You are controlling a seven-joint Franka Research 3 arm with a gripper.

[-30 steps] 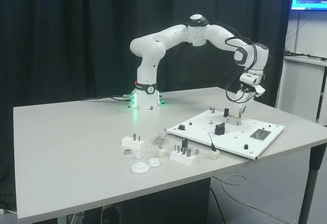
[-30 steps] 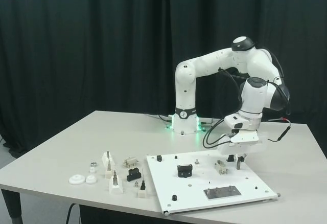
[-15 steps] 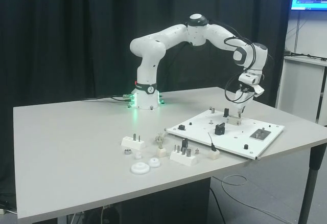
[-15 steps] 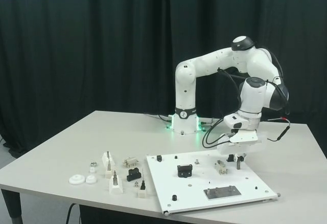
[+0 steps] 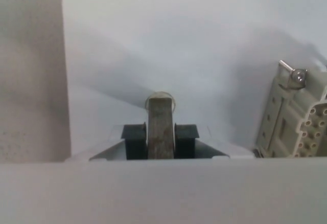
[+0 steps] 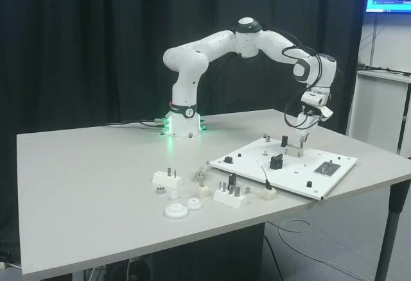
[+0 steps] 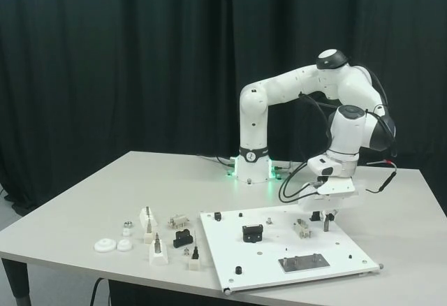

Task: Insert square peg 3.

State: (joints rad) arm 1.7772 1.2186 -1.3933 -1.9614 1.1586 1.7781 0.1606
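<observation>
The square peg point(image 5: 161, 127) is held upright between the 2 black finger pads point(image 5: 134, 141) of the gripper point(image 5: 161, 142), which pinches it on 2 opposite flat sides. Its lower end hangs over the white board point(image 5: 194, 55), and a small round rim shows just past its tip; whether that is the receiving hole cannot be told. In the second room view the peg point(image 7: 325, 222) appears as a short dark bar below the gripper point(image 7: 326, 216), near the board's far right part.

It looks like a rigid, small metal bar: light, stiff, probably smooth and prone to slip or twist if gripped off-centre. Holding the flat faces near the upper end, as here, leaves the tip free for insertion.

Just beside the peg, a pale multi-pin connector point(image 5: 294, 116) sits on the board, apart from it. The board point(image 6: 289, 162) lies on the grey table point(image 6: 83, 165).
</observation>
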